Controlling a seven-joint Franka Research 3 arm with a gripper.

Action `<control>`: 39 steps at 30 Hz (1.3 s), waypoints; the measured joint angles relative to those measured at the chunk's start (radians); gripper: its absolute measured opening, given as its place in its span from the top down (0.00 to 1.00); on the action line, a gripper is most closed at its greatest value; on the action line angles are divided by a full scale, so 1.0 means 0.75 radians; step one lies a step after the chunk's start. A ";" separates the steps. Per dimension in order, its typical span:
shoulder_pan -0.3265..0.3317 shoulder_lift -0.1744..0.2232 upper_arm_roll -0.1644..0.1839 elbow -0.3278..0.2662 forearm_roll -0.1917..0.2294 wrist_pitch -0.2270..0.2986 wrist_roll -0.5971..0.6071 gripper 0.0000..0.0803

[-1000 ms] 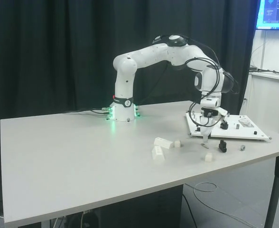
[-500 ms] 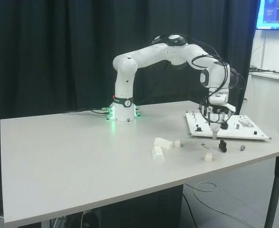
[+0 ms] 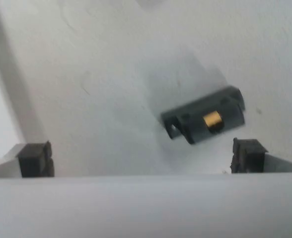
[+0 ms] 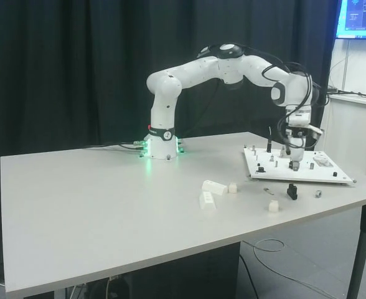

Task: Remove round peg 4.

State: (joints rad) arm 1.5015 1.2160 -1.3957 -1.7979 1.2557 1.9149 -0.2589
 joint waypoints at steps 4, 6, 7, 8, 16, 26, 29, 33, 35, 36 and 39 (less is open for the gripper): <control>0.016 -0.007 -0.001 0.036 -0.021 -0.003 0.013 0.00; 0.023 -0.009 -0.001 0.056 -0.028 -0.010 0.014 0.00; 0.026 -0.009 -0.001 0.066 -0.031 -0.016 0.014 0.00; 0.029 -0.009 -0.001 0.076 -0.034 -0.022 0.014 0.00; 0.052 -0.009 -0.001 0.149 -0.070 -0.073 0.034 0.00; 0.099 -0.009 0.005 0.200 -0.098 -0.116 0.089 0.00; 0.115 -0.008 0.012 0.209 -0.103 -0.119 0.101 0.00; 0.135 -0.008 0.026 0.218 -0.109 -0.118 0.123 0.00; 0.146 -0.006 0.032 0.221 -0.112 -0.117 0.138 0.00; 0.152 -0.006 0.035 0.222 -0.113 -0.115 0.146 0.00; 0.169 -0.003 0.043 0.223 -0.118 -0.105 0.169 0.00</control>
